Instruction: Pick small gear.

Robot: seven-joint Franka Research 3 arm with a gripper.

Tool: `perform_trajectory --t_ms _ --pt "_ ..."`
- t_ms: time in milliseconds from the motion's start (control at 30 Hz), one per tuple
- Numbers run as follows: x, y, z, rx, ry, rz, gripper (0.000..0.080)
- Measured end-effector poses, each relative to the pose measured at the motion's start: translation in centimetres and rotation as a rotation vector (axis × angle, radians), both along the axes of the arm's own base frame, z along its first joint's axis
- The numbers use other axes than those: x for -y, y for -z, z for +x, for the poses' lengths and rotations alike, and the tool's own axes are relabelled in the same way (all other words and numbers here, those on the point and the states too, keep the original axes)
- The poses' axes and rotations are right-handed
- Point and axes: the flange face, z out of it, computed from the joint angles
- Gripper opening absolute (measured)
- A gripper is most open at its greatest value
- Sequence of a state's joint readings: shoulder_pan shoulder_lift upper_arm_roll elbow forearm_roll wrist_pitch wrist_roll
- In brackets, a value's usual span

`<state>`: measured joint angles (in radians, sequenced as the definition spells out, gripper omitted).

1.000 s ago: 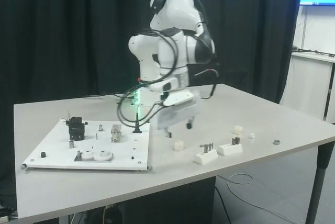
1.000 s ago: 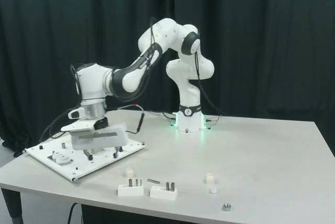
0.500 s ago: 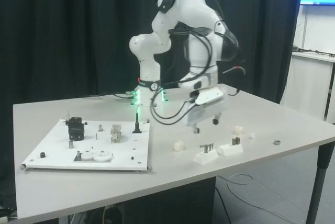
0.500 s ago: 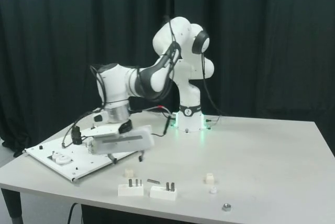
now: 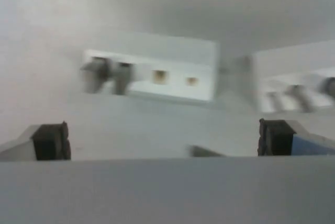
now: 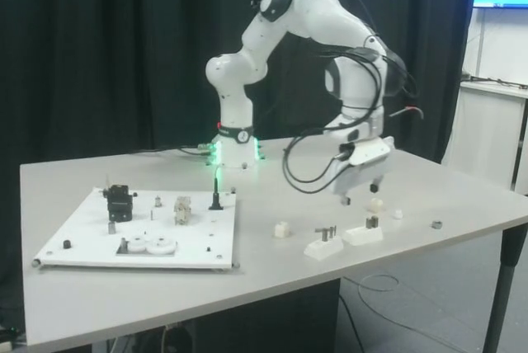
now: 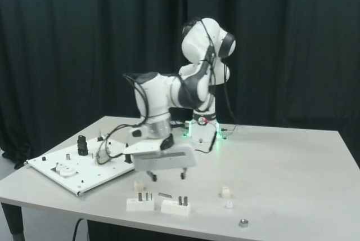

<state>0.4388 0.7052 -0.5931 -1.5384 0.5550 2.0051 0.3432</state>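
Wrist view: claw [image 5: 162, 139] wide open, empty, over two unlabelled white blocks [image 5: 157, 72].

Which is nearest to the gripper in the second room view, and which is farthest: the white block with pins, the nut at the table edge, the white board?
1. White block with pins: just below the gripper.
2. White board: off to one side, at the table's end.
3. Nut: at the front edge, on the other side, farthest.
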Motion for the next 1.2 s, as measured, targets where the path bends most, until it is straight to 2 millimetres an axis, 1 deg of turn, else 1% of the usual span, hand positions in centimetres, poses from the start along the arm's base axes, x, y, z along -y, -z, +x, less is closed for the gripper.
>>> perform_trajectory --t_ms 367,667,967,1200 --pt "-7.7 1.3 -1.0 -0.031 0.006 -0.028 0.08" --pt "-13.1 2.7 -2.2 -0.022 -0.004 -0.059 0.08" --pt "-17.5 4.9 -4.0 -0.004 -0.018 -0.087 0.08" --pt "-19.7 6.7 -5.4 0.011 -0.015 -0.101 0.08"
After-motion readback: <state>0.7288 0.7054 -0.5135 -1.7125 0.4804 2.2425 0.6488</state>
